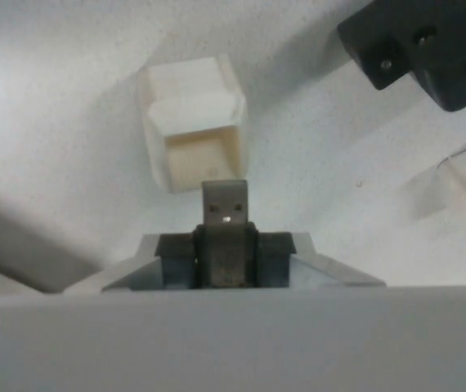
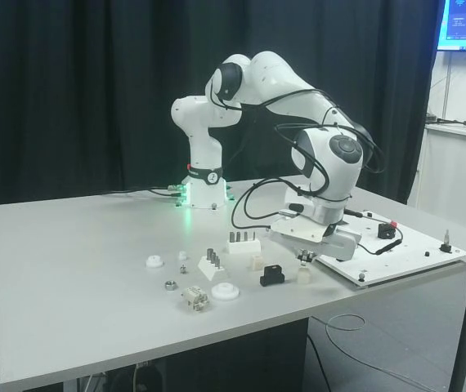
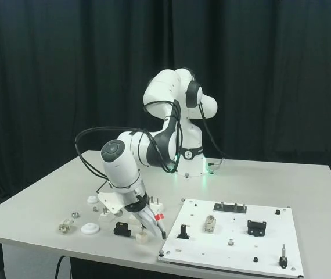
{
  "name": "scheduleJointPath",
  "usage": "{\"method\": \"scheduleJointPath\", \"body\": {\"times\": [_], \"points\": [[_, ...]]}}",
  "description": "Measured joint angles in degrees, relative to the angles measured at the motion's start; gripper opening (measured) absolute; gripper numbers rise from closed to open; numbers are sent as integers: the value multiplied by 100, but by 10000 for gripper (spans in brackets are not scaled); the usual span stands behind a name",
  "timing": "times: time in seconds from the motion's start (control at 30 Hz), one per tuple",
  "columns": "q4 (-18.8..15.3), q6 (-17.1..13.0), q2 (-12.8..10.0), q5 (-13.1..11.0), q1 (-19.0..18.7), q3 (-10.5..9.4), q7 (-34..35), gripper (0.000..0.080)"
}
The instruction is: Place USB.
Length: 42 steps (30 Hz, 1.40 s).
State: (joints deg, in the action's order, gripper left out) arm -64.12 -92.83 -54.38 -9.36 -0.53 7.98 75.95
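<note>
USB (image 1: 224,210) plug, grey metal with two square holes, protrudes from the hand (image 1: 226,255).

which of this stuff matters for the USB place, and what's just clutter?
In play:
USB plug, held in the gripper
white holder block right below it

Lying about:
black bracket
white rings
white board with its fixtures

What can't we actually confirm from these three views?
- Bottom of the USB and the end effector hold: wrist view, cut off by the grey housing across the picture's bottom.
- USB in the room views: too small, masked by the wrist and cable.
- White holder: whether its slot is empty is not visible in the wrist view.
- Small parts on the white board: too small to identify.
</note>
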Motion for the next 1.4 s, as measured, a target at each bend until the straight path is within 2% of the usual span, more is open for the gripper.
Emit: {"method": "scheduleJointPath", "body": {"times": [0.87,0.9,1.1,1.13,1.27,1.3,1.4], "points": [[-9,-88,-35,-6,-7,-18,-145,150],[-9,-96,-37,-7,-8,-19,-145,288],[-9,-123,-45,-7,-11,-20,-170,288],[-9,-125,-45,-7,-11,-20,-180,622],[-7,-134,-45,-5,-11,-17,-192,622],[-6,-137,-45,-1,-11,-16,-193,769],[1,-142,-45,5,-11,-8,-193,769]]}}
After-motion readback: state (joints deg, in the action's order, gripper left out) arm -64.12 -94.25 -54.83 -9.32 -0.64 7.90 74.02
